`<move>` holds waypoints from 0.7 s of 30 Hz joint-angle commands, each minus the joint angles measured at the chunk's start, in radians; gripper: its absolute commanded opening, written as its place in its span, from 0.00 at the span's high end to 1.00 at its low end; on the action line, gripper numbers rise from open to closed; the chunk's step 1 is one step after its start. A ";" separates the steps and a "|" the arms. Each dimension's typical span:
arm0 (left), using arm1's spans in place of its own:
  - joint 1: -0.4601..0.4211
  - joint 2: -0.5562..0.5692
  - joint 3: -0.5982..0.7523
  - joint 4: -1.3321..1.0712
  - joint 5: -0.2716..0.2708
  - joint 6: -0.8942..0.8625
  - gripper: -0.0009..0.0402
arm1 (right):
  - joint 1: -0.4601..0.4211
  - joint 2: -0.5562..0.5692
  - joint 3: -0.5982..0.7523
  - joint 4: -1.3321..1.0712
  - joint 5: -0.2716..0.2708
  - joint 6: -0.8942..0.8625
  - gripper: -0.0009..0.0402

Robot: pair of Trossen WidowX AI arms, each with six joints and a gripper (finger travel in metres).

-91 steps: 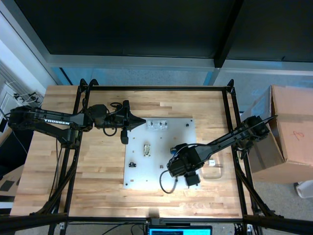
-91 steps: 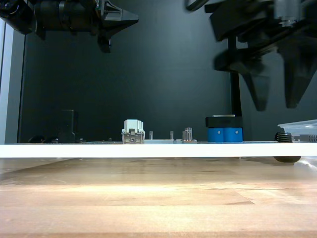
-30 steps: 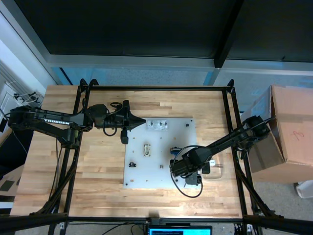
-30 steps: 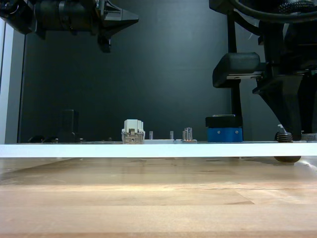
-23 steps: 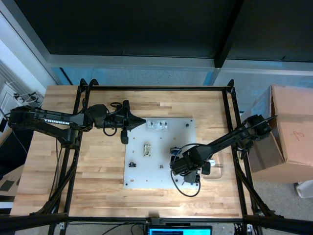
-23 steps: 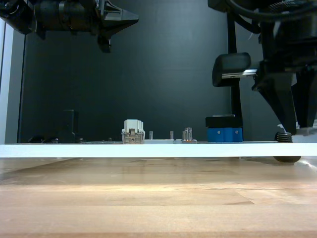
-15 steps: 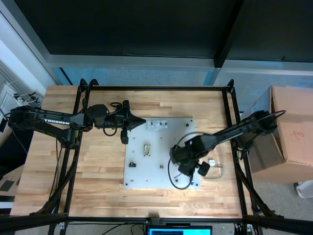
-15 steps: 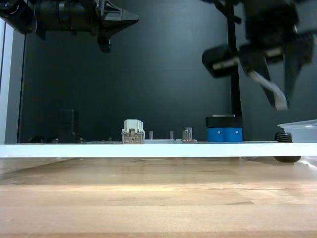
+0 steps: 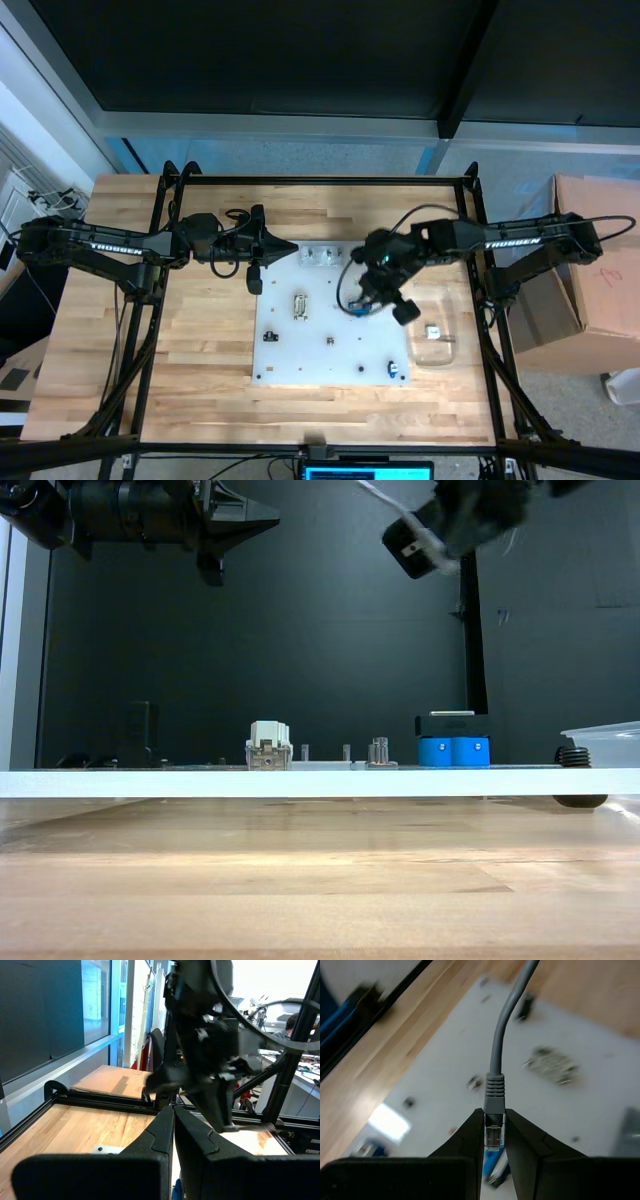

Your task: Pick the RJ45 connector and install on the taskboard

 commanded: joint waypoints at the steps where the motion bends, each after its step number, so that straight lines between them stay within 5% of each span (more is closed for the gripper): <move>1: 0.000 0.000 0.000 0.000 0.000 0.000 0.98 | -0.066 0.000 -0.005 0.093 -0.118 0.048 0.97; 5: 0.002 0.000 0.003 0.015 -0.023 0.000 0.98 | -0.135 0.000 -0.034 0.243 -0.246 0.066 0.97; 9: 0.001 0.000 0.024 0.028 -0.042 0.000 0.98 | -0.180 0.001 -0.039 0.326 -0.230 0.068 0.97; 13: 0.002 0.000 0.027 0.034 -0.044 -0.001 0.98 | -0.218 0.018 -0.039 0.369 -0.131 0.071 0.97; 21: 0.001 0.000 0.026 0.040 -0.036 0.000 0.98 | -0.251 0.074 -0.039 0.436 -0.166 0.086 0.97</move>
